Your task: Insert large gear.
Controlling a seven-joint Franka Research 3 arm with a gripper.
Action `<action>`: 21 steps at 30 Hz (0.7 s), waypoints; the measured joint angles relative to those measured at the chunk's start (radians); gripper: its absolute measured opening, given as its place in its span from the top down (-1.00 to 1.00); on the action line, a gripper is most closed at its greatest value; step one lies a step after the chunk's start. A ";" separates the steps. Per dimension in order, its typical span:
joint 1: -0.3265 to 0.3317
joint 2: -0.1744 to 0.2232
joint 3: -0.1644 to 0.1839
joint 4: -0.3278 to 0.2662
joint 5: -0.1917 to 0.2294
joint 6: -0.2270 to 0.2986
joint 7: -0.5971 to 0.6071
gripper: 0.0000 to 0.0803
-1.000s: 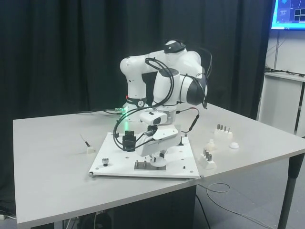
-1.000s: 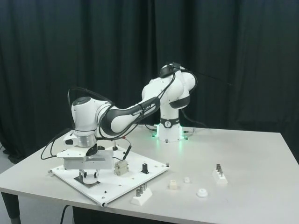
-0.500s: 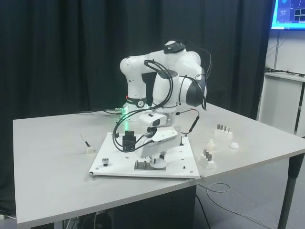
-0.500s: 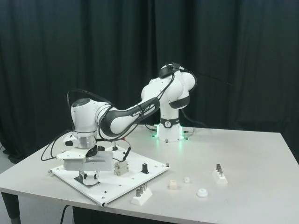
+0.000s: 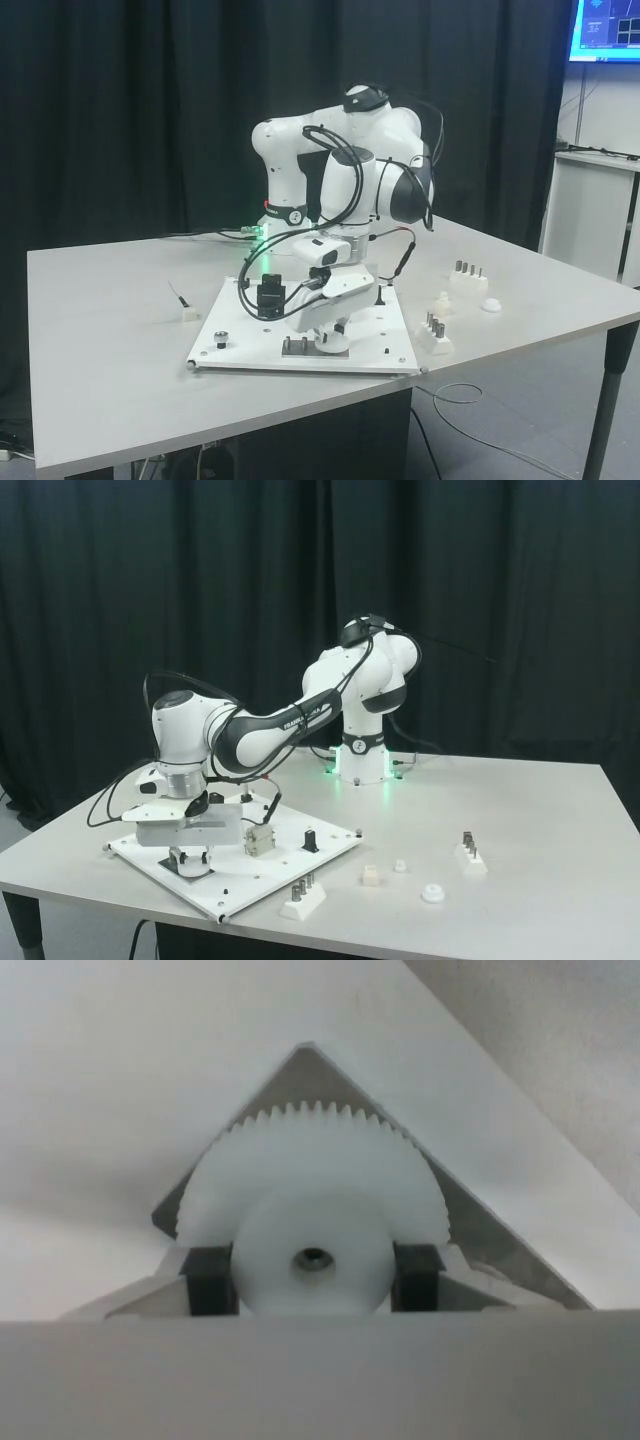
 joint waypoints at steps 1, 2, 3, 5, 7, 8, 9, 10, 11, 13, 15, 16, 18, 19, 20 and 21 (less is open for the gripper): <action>0.000 0.000 0.000 0.000 0.000 0.000 -0.004 0.17; 0.000 0.000 0.000 0.000 0.000 0.000 -0.009 0.17; 0.000 0.000 0.000 0.000 0.000 0.000 -0.014 0.17; 0.000 0.000 0.000 0.001 0.000 0.000 -0.023 0.10; 0.000 0.000 0.000 0.002 0.000 0.000 -0.025 0.10; 0.000 0.000 0.000 0.003 -0.001 0.000 -0.025 0.10; 0.000 0.000 0.000 0.004 -0.002 0.000 -0.025 0.10; 0.000 0.000 -0.002 0.005 -0.003 -0.001 -0.025 0.10; 0.001 0.000 -0.004 0.007 -0.004 -0.003 -0.025 -0.53; 0.002 -0.001 -0.011 0.010 -0.008 -0.008 -0.025 -0.53; 0.003 -0.002 -0.021 0.013 -0.010 -0.014 -0.023 -0.53; 0.004 -0.002 -0.027 0.015 -0.012 -0.019 -0.023 -0.53; 0.005 -0.002 -0.041 0.019 -0.014 -0.027 -0.021 -0.53; 0.005 -0.002 -0.048 0.021 -0.014 -0.029 -0.020 -0.88; 0.006 -0.002 -0.054 0.022 -0.014 -0.031 -0.018 -0.96; 0.006 -0.002 -0.059 0.023 -0.014 -0.033 -0.018 -0.96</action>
